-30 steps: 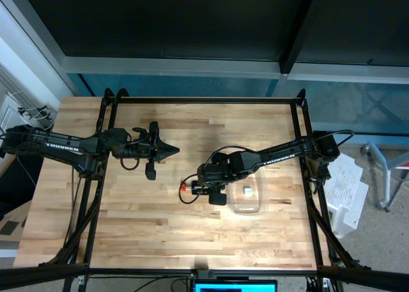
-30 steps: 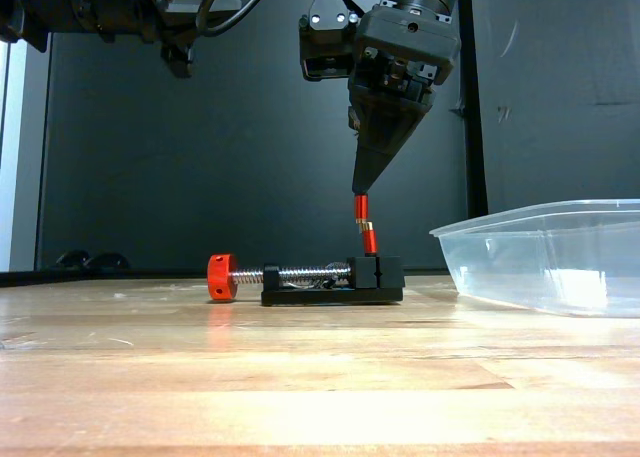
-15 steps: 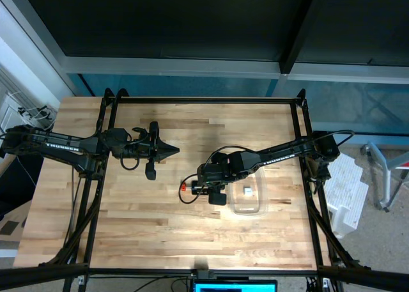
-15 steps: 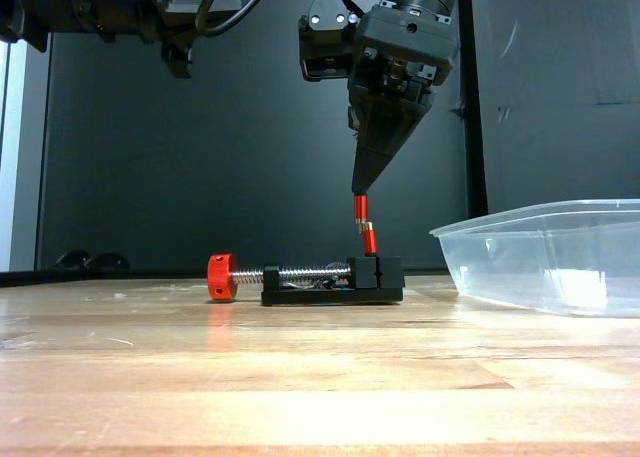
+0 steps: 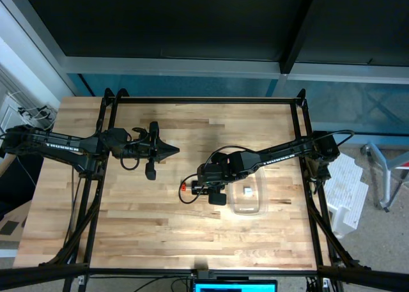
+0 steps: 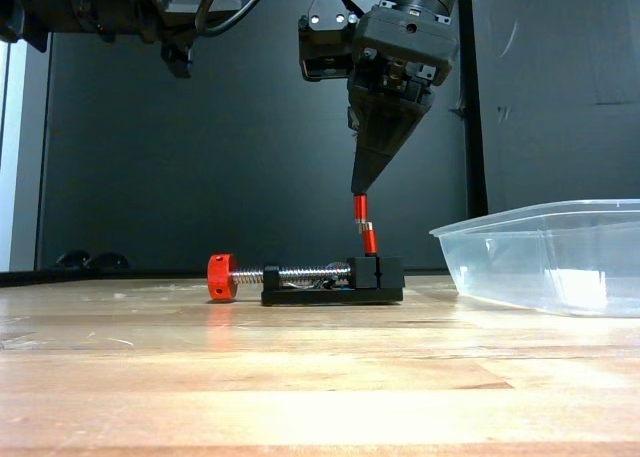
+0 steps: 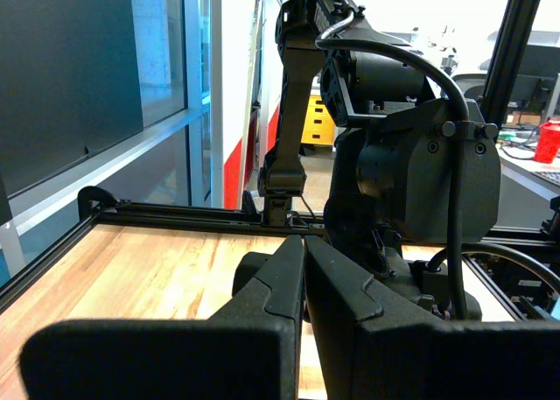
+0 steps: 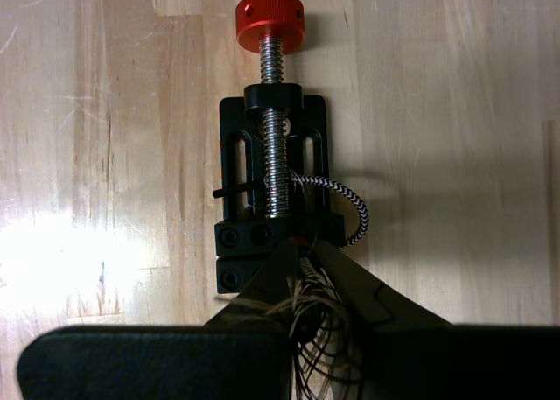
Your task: Pick the rca connector and install on the hub
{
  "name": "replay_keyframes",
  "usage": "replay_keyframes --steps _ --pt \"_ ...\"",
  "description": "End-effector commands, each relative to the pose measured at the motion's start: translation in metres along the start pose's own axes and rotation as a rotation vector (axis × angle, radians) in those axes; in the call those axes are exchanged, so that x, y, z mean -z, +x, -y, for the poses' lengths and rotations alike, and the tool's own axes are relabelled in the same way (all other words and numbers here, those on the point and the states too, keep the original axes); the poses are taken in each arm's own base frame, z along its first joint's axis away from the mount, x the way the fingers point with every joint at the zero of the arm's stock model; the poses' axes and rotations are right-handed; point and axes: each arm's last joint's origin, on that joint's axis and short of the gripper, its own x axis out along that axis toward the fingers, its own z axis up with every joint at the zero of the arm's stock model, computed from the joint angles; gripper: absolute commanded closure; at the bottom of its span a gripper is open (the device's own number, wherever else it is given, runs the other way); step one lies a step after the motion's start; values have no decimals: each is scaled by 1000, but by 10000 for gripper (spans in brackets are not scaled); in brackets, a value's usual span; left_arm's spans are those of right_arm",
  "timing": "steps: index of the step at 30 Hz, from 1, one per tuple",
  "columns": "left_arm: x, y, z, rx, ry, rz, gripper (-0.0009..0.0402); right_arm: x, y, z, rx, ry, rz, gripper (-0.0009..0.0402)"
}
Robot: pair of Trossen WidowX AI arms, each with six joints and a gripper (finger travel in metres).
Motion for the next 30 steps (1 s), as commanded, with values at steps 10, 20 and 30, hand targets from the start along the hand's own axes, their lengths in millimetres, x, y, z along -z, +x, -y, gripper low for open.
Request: replay_keyframes --steps 10,20,30 --pt "0 0 0 0 0 0 393 0 0 0 0 0 -1 393" --pt "0 0 0 0 0 1 393 -1 -2 0 -1 1 4 393" --pt "0 0 0 0 0 1 393 -8 -21 1 2 -3 -12 393"
